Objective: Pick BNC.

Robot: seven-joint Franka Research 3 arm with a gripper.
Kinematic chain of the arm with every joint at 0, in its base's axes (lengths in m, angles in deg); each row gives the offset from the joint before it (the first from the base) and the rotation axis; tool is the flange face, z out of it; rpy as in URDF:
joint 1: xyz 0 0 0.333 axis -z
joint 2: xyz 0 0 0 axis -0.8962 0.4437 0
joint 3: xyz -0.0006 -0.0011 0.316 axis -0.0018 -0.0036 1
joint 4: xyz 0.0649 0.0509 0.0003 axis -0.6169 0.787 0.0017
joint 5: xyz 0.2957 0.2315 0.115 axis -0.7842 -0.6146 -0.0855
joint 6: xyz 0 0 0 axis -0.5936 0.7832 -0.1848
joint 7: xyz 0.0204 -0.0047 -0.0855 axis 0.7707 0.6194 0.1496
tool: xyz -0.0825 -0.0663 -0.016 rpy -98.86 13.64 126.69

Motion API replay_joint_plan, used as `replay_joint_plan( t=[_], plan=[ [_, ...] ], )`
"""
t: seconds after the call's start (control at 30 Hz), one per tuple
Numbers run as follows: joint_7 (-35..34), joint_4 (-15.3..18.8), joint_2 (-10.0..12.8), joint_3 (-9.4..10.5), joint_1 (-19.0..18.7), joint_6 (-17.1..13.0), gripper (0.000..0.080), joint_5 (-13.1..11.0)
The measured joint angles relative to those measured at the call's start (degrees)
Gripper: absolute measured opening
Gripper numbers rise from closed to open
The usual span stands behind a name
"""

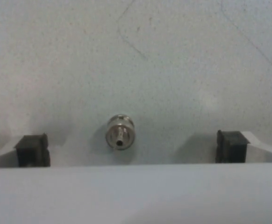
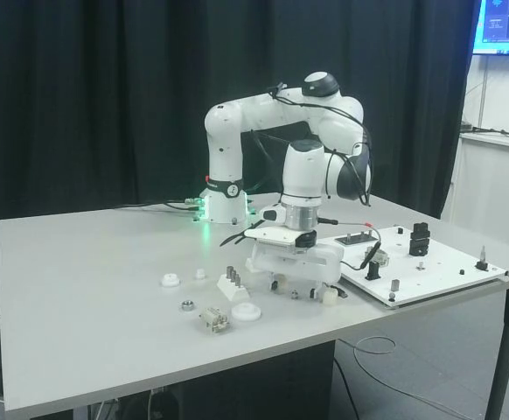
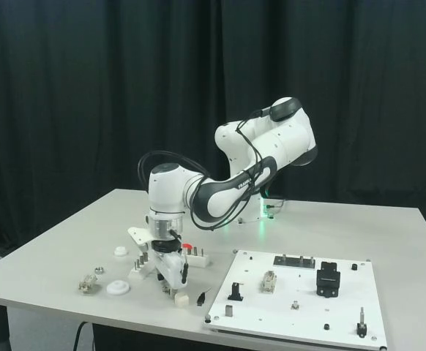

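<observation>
Wrist view: BNC (image 1: 120, 132) stands upright on the surface (image 1: 136, 60), centred between the fingertips of the open, empty end effector (image 1: 131, 148) directly above.

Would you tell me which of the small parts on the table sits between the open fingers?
It is the BNC connector, a small metal cylinder midway between the two black fingertips of the gripper. The other small parts lie off to the side.

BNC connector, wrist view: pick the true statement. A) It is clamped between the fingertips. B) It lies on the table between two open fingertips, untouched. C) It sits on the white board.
B: the BNC connector lies on the grey table, apart from both fingers of the gripper.
</observation>
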Motion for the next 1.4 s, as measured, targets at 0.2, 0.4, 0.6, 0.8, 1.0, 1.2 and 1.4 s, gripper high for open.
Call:
replay_joint_plan(
  t=[0.2,0.4,0.6,0.8,1.0,1.2,1.4],
  plan=[
    [0.3,0.1,0.0,0.09,0.0,0.0,0.0712,0.0],
    [0.4,0.2,0.0,0.14,0.0,0.0,0.0519,0.0],
    [0.4,0.2,0.0,0.20,0.0,0.0,0.0324,0.0],
    [0.4,0.2,0.0,0.25,0.0,0.0,0.0125,-0.5],
    [0.4,0.2,0.0,0.24,0.0,0.0,0.0120,-0.8],
    [0.4,0.1,0.0,-0.06,-0.1,0.0,0.0120,-0.8],
    [0.4,0.2,0.0,-1.06,-0.6,0.0,0.0120,-0.7]
  ],
)
